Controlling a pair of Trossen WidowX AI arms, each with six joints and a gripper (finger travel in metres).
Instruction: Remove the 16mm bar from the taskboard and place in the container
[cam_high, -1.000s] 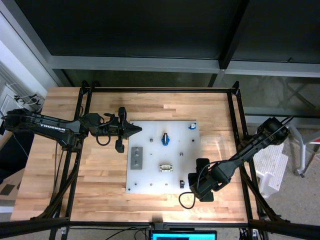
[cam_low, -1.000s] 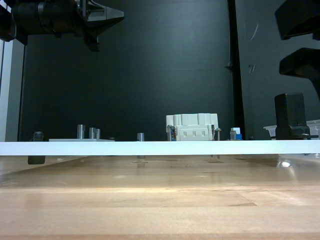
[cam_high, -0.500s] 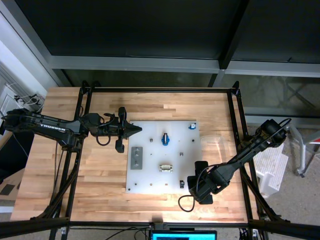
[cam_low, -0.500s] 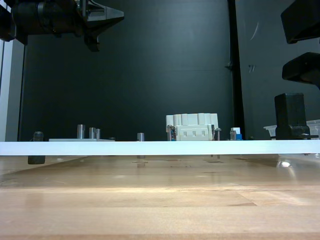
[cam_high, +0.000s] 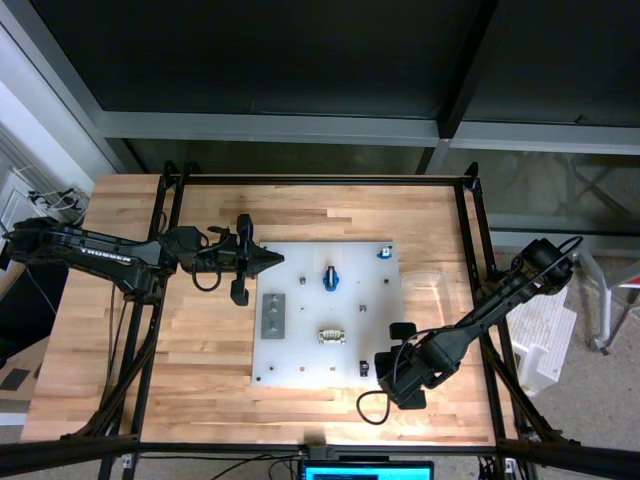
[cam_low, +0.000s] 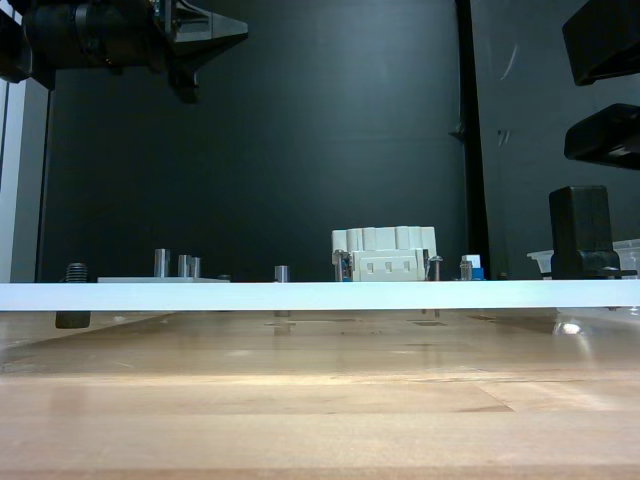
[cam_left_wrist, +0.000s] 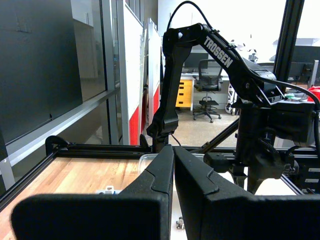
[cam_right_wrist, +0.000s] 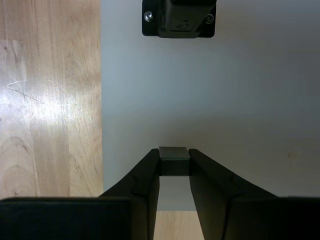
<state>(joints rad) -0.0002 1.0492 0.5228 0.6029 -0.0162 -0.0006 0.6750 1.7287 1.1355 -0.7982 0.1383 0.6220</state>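
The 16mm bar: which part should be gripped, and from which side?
Grip the 16mm bar across its two opposite sides, coming straight down over the taskboard, as the right gripper clamps it now: it looks flat-sided, which offers flat faces. The left gripper hangs shut over the board's far-left corner.

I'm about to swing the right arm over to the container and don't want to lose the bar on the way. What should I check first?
1. Grip on the 16mm bar: ok. It sits between the fingertips of the right gripper, touched on both sides.
2. Bar lifted clear of the taskboard: cannot tell. It shows over the white surface, but its height is unreadable.
3. Small black upright part out of the way: ok. It stands apart from the fingers.
4. Container located: ok. It is on the table beside the board's right edge.
5. Left gripper off the path: ok. It is shut, over the board's far left edge.
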